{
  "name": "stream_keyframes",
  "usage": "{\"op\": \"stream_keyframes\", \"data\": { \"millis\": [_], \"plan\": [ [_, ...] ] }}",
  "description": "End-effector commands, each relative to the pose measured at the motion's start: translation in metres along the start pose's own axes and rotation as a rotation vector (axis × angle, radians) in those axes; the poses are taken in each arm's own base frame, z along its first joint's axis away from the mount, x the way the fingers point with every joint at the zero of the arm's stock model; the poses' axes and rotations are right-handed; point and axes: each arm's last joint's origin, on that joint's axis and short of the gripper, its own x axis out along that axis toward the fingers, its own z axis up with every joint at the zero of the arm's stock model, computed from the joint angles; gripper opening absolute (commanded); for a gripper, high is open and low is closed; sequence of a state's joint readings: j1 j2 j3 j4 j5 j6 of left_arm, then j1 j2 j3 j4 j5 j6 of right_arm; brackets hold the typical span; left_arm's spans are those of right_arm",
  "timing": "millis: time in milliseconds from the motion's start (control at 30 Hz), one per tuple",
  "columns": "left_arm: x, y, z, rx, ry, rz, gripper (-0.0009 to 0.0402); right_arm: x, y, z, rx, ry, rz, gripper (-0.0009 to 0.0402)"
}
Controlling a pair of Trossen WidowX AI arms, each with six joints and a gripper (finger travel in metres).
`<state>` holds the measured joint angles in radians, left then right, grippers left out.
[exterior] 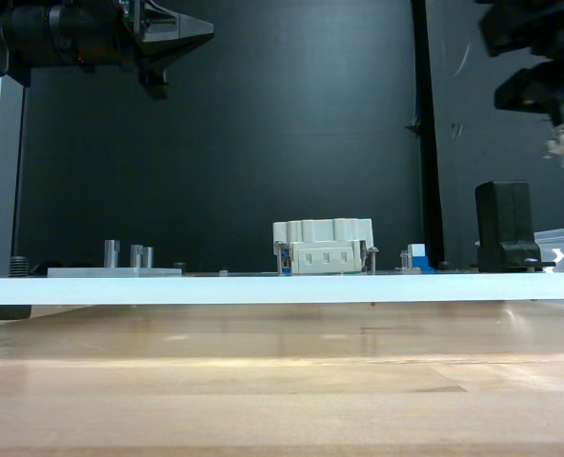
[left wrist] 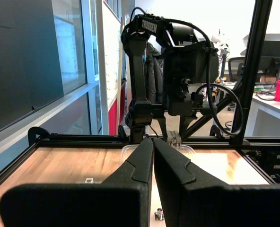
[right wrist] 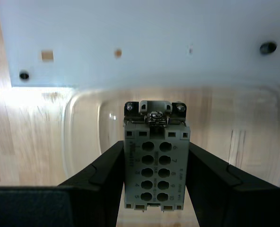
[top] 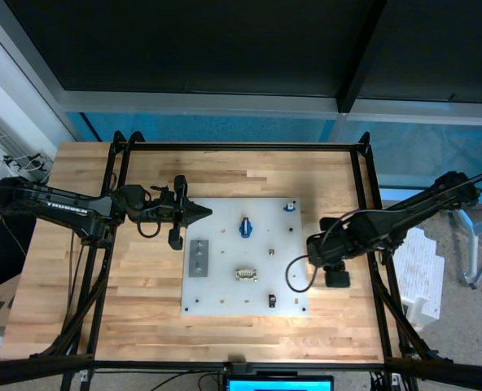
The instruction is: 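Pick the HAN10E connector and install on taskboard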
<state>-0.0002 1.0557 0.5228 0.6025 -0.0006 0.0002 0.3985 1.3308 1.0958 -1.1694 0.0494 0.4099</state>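
Left tool [top: 207, 213] first: it hangs high over the left edge of the taskboard [top: 225, 224], fingers [left wrist: 135, 165] pressed together with nothing between them, pointing rightward across the board. Under it lies the bench [top: 102, 285], pale wooden planks, boxed in by a black frame [top: 241, 147]. Onto the white board now: a grey metal block [top: 199, 257] lies flat near the left edge. The blue part [top: 246, 227] stands upright further back in the middle. A beige housing [top: 245, 275] is seated toward the front, standing proud of the plate in the low view. A small black fitting [top: 273, 302] sits by the front edge. Across to the right, and there is the right tool [top: 337, 278], off the board's right edge and well above the bench, pinching the HAN10E connector [right wrist: 155, 161] between its two fingers. Two rows of pin holes face the wrist camera, with a metal clamp and screw at the far end. Directly beneath it a clear plastic tray [right wrist: 66, 142] sits on the wood just beside the board's edge. The connector is in the air, touching neither tray nor board. Around the rig there is a dark panel behind the bench, and the left wrist view shows the right arm [left wrist: 178, 61] against glass partitions and office desks [left wrist: 272, 101]
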Motion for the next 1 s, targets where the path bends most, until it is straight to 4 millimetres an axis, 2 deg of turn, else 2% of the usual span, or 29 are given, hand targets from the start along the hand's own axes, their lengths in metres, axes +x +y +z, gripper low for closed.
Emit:
{"op": "stream_keyframes", "data": {
  "millis": [33, 200, 667, 1000],
  "plan": [
    [0.000, 0.000, 0.000, 0.000, 0.000, 0.000, 0.0001, 0.001, 0.003, 0.016, 0.008, 0.005, -0.006, 0.0055],
    [0.000, 0.000, 0.000, 0.000, 0.000, 0.000, 0.0001, 0.006, 0.008, 0.042, 0.030, 0.019, -0.015, 0.0055],
    [0.000, 0.000, 0.000, 0.000, 0.000, 0.000, 0.0001, 0.024, 0.021, 0.132, 0.024, -0.008, -0.016, 0.0055],
    [0.000, 0.000, 0.000, 0.000, 0.000, 0.000, 0.0001, 0.041, 0.029, 0.166, 0.007, -0.009, -0.017, 0.0055]
  ]
}}
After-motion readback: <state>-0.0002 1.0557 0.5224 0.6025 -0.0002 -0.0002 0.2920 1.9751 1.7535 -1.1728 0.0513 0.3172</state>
